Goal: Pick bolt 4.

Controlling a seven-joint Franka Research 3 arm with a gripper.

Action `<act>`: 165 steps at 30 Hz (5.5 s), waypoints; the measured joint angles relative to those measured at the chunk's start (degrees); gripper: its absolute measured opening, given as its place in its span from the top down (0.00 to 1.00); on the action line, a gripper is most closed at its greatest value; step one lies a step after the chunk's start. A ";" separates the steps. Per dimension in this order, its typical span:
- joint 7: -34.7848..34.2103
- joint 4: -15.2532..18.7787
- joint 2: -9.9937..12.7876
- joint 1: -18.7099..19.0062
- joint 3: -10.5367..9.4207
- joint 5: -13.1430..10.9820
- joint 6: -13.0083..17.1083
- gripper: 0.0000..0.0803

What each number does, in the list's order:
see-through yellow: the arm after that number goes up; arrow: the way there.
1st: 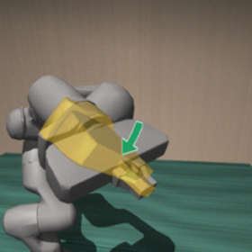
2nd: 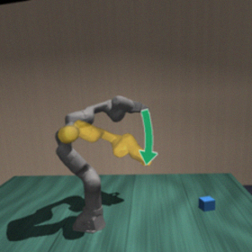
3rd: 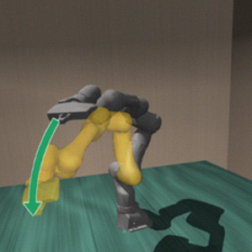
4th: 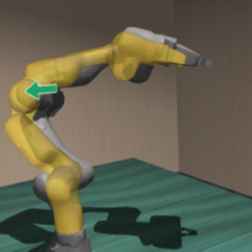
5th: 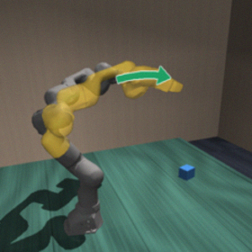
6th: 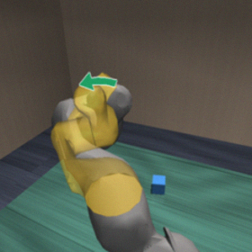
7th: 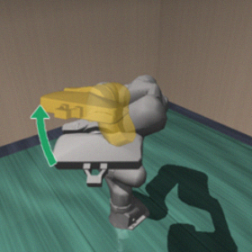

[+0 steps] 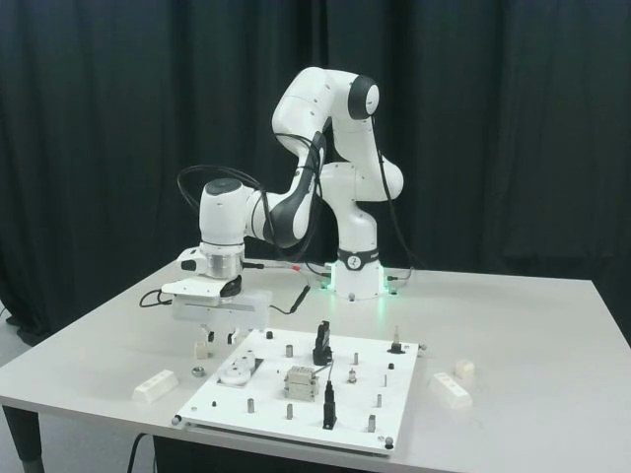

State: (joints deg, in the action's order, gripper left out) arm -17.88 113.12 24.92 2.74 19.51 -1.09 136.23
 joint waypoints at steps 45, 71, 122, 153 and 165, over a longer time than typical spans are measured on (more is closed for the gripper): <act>-4.04 -0.02 -0.80 0.74 -0.05 -0.01 -0.92 0.10; -0.85 -0.02 -1.63 1.01 -0.20 0.00 -1.54 0.00; -8.21 -3.96 -2.27 -0.61 0.54 -1.31 -1.59 0.00; -30.89 -2.98 -1.88 -2.53 3.32 -8.51 -2.07 0.00; -35.83 -2.75 -1.19 -2.54 3.63 -8.54 -0.39 0.00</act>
State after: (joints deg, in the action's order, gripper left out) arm -53.71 110.37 23.73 0.20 23.14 -9.63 135.84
